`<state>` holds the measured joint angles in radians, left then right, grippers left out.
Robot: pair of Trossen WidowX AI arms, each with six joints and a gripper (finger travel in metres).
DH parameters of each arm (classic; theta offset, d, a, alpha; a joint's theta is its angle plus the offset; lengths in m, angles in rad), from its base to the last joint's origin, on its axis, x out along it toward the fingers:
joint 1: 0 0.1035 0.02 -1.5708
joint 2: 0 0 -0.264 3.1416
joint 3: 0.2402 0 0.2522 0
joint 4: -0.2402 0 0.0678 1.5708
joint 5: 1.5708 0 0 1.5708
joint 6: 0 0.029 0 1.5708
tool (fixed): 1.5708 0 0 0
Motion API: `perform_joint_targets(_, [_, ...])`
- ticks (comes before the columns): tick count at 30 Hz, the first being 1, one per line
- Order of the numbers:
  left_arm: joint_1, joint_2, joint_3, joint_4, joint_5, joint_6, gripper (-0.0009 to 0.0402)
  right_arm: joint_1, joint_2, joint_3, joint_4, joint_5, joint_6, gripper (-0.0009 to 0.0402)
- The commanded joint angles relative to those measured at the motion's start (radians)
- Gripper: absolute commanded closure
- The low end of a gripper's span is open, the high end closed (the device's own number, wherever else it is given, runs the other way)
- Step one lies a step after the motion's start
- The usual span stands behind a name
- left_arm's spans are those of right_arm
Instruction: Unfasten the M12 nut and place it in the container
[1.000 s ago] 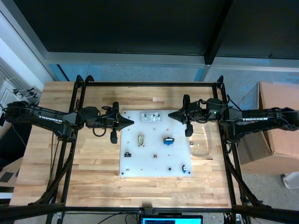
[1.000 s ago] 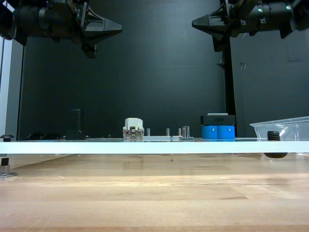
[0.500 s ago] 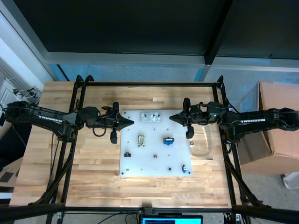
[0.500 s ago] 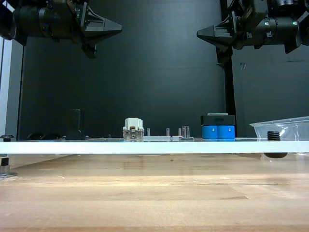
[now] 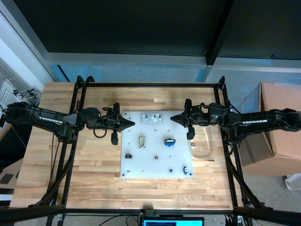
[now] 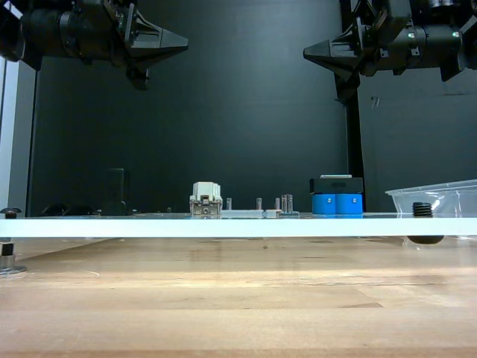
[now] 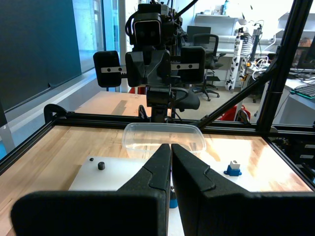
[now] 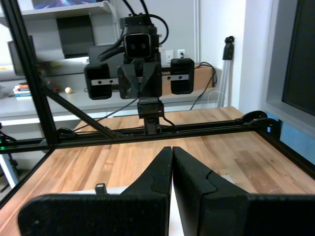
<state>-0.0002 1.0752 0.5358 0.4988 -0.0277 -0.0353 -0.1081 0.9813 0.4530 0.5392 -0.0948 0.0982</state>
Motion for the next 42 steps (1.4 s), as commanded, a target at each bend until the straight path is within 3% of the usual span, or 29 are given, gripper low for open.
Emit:
perform_joint_targets(1, [0.0, 0.0, 0.0, 0.0, 0.0, 0.0, 0.0393, 0.018, 0.01, 0.022, -0.007, 0.01, -0.001, 0.0394])
perform_joint_targets(42, [0.0, 0.0, 0.0, 0.0, 0.0, 0.0, 0.0393, 0.032, 0.01, 0.046, -0.02, 0.024, -0.002, 0.0393])
